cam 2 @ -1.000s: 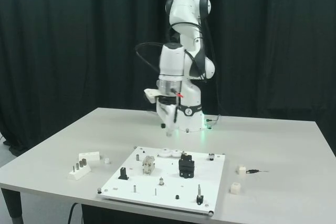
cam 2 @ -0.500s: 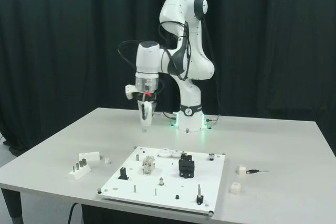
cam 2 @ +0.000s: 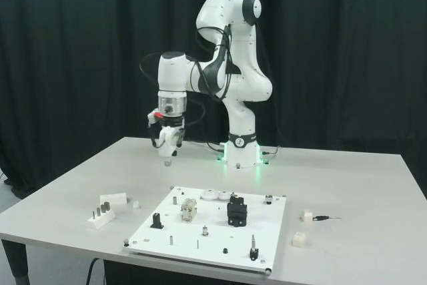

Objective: Pick small gear.

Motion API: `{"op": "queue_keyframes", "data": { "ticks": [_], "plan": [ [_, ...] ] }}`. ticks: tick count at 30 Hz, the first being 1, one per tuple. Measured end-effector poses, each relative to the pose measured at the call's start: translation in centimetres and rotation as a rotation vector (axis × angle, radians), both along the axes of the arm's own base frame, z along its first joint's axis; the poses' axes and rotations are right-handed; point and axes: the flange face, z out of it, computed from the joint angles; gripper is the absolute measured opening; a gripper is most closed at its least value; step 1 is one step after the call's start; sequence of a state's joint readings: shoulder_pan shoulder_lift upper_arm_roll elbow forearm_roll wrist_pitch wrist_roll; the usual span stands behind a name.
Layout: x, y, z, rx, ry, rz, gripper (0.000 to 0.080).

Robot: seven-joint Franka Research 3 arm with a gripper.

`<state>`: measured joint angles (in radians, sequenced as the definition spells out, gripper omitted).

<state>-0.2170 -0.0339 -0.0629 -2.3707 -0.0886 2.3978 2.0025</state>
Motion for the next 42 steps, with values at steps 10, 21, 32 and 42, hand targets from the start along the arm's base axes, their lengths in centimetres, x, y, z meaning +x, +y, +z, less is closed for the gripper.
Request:
{"op": "queue_keyframes", "data": {
  "ticks": [10, 21, 32, 42],
  "plan": [
    [-0.1, -3.3, -1.1, -0.010, -0.041, -0.072, 0.0800],
    [0.8, -7.7, -3.3, -0.029, -0.052, -0.132, 0.0800],
    [1.9, -10.3, -5.2, -0.028, 0.015, -0.136, 0.0800],
    [3.0, -12.0, -6.1, 0.002, 0.048, -0.128, 0.0800]
  ]
}}
